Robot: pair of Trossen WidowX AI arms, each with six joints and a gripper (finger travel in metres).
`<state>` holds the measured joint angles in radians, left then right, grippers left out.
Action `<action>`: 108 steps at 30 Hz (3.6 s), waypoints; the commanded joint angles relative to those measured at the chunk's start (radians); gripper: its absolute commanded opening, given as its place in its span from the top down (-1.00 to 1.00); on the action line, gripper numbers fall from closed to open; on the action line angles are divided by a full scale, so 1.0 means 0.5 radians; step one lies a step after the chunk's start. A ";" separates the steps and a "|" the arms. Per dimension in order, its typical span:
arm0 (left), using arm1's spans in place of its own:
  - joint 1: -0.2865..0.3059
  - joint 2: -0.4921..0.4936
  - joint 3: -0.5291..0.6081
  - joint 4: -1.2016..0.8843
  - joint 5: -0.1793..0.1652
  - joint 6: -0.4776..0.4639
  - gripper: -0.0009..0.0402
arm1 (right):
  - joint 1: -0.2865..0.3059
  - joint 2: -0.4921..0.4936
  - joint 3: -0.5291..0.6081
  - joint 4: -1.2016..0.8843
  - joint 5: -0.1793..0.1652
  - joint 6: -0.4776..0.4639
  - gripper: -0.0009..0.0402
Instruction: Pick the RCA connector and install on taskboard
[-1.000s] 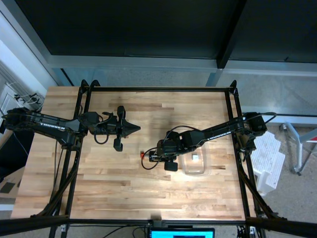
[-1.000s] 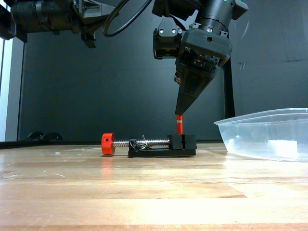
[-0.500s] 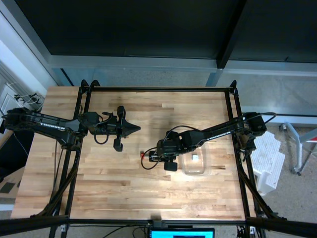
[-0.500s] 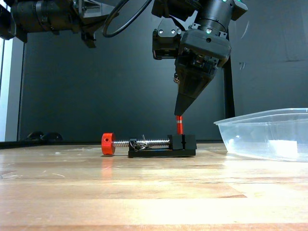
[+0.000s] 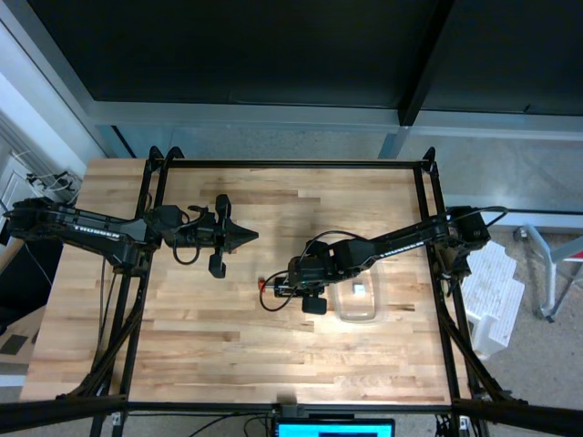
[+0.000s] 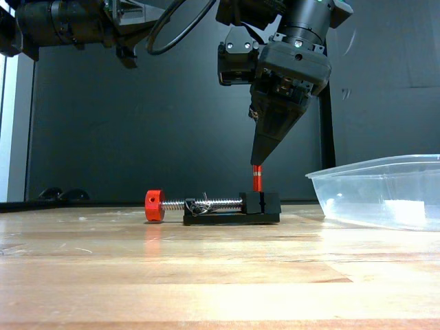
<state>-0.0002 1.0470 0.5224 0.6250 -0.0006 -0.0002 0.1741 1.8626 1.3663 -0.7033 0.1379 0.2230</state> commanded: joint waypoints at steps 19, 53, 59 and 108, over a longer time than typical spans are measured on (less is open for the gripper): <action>0.000 0.001 0.001 0.001 0.000 0.001 0.96 | 0.002 -0.071 0.130 -0.233 -0.016 -0.033 -0.04; 0.000 0.001 0.001 0.000 0.000 0.001 0.96 | -0.005 -0.611 -0.107 -0.092 -0.068 -0.159 0.50; 0.001 0.001 0.001 0.000 0.000 0.000 0.96 | -0.018 -0.877 -0.388 0.255 -0.070 -0.193 0.81; 0.000 0.001 0.001 0.000 0.000 0.001 0.96 | -0.314 -2.073 -1.788 2.218 -0.135 -0.323 0.96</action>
<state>-0.0002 1.0473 0.5224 0.6250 -0.0006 -0.0002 0.0170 0.8303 0.4747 0.4088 0.0689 0.0612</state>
